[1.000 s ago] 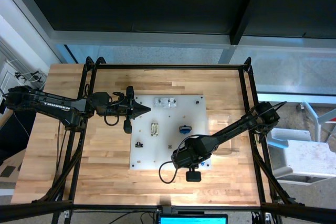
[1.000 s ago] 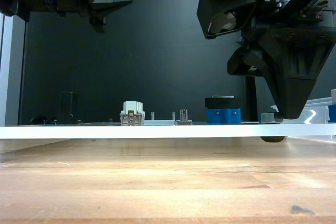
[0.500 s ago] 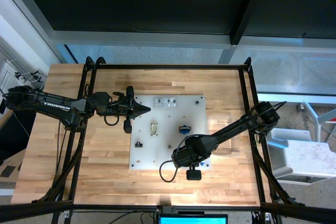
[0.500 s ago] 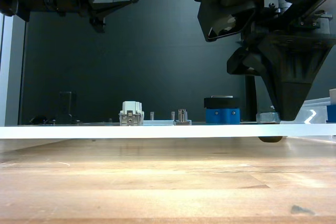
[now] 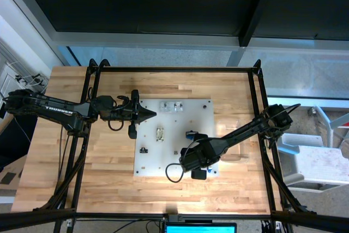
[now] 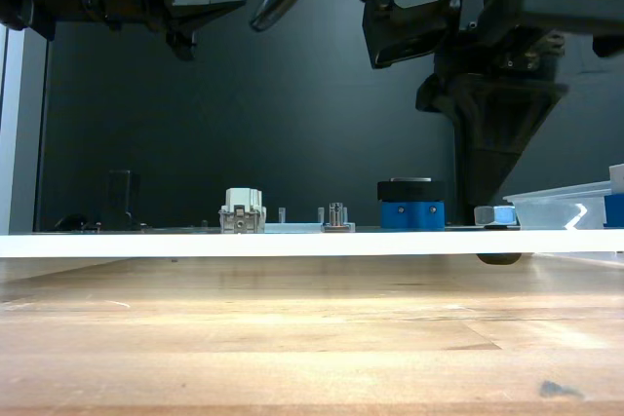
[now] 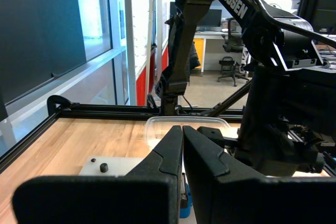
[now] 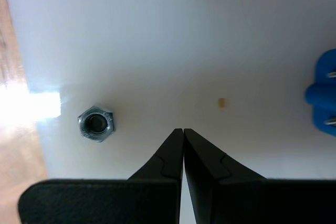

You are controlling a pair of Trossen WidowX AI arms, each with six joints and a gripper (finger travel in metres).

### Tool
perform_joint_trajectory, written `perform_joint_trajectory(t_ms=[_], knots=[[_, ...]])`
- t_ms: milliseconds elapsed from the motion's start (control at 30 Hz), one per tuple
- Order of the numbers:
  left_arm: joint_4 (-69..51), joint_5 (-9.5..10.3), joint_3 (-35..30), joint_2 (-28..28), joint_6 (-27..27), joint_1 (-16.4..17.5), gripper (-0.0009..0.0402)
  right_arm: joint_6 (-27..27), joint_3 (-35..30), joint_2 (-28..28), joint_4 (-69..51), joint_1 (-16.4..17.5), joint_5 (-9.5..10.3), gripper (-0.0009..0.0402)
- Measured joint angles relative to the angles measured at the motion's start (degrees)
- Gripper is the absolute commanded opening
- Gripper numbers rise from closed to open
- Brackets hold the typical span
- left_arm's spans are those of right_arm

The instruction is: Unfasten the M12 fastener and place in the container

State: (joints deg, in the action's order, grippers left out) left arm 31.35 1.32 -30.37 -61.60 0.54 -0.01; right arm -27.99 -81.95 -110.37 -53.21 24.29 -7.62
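The silver nut [image 8: 95, 124] sits low on the white board [image 8: 236, 51] with a dark core in its hole, so it looks to be on its stud. My right gripper [image 8: 182, 129] points straight down at the board beside the nut, apart from it, shut with nothing between its fingers. In the low view my right gripper [image 6: 485, 200] hangs just above the board's right end. The see-through container [image 5: 238, 137] lies right of the board and looks empty. My left gripper [image 5: 154, 114] hovers shut over the board's far left edge.
A blue part with a black cap [image 6: 413, 213] stands mid-board, left of the right gripper. A white connector [image 6: 245, 211] and a small silver post [image 6: 338, 214] stand further left. The right arm [image 5: 240, 132] stretches over the container.
The right gripper has swung from the board's near right edge inward and to the left, and has turned at the wrist. The left arm has not moved.
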Motion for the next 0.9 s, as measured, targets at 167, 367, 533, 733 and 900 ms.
perform_joint_trajectory(t_ms=[167, 367, 533, 733, 900], knots=[[0.0, 0.00, 0.0, 0.0, 0.0, 0.0, 0.0000, -0.2, -2.4, 0.4, 0.0, 0.4, 11.26, 0.0000], [0.0, 0.00, 0.0, 0.0, 0.0, 0.0, 0.0000, 0.2, -4.9, 0.4, 0.2, 0.2, 17.62, 0.0000], [0.0, 0.00, 0.0, 0.0, 0.0, 0.0, 0.0000, 1.7, -3.6, -0.9, 1.9, 0.4, 17.79, 0.0000], [0.0, 0.00, 0.0, 0.0, 0.0, 0.0, 0.0000, 2.5, -1.1, -2.1, 4.9, 0.1, 16.22, 0.0000], [0.0, 0.00, 0.0, 0.0, 0.0, 0.0, 0.0000, 3.0, -0.2, -2.6, 5.6, -0.1, 16.17, 0.0000]])
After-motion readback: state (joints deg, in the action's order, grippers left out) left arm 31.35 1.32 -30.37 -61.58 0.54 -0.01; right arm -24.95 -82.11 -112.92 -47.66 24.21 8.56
